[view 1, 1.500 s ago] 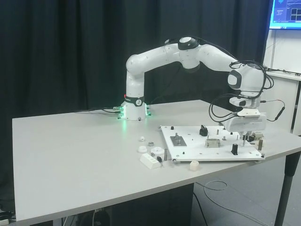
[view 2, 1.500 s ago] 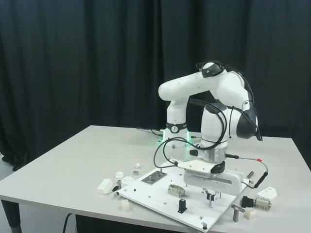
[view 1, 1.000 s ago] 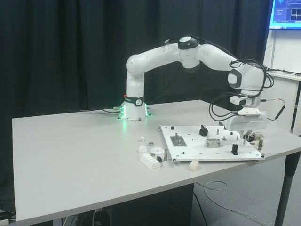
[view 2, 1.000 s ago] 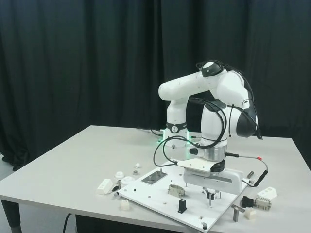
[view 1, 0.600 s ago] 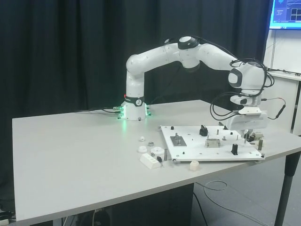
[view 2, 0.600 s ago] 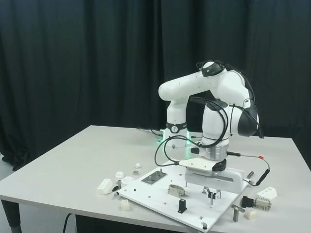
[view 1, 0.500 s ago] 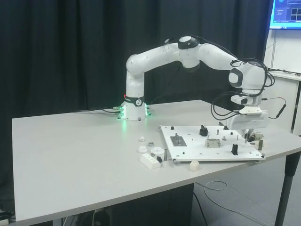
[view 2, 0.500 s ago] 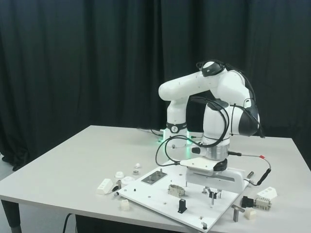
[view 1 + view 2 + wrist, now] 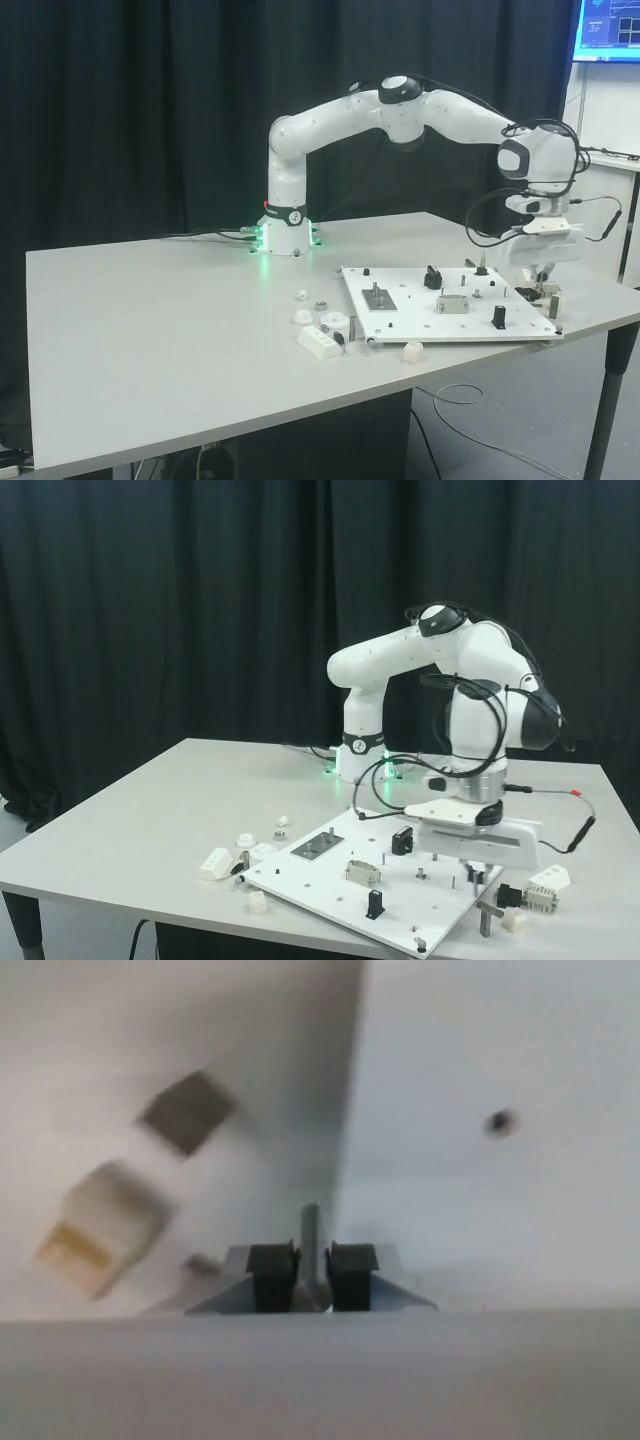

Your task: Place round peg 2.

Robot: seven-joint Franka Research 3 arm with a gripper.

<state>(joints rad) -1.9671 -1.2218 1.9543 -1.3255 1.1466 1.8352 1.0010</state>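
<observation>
Your hand (image 9: pixel 311 1278) is clenched on a thin grey peg (image 9: pixel 311 1232), which stands upright between the two black fingertips (image 9: pixel 273 1276) in the wrist view. So the peg is in the grip, carried above the far edge of the white board (image 9: pixel 400 310), where board meets tabletop (image 9: pixel 150 320).

By the look of it you are in the carry step: the peg is held, not yet seated. From the room views, the hand hangs over the board's corner farthest from the arm's base (image 9: pixel 282 215), close to the small parts (image 9: pixel 535 890) lying just off the board.

Next you need to find the peg's hole, bring the peg straight above it, keep it upright, and lower gently before letting go.

Much is hard to read. The wrist view shows one dark spot (image 9: pixel 499 1121) on the board that may be a hole, but I cannot tell if it is the right one. The blocky shapes (image 9: pixel 110 1220) beside the board are blurred. In both room views the hand's body hides the peg.
</observation>
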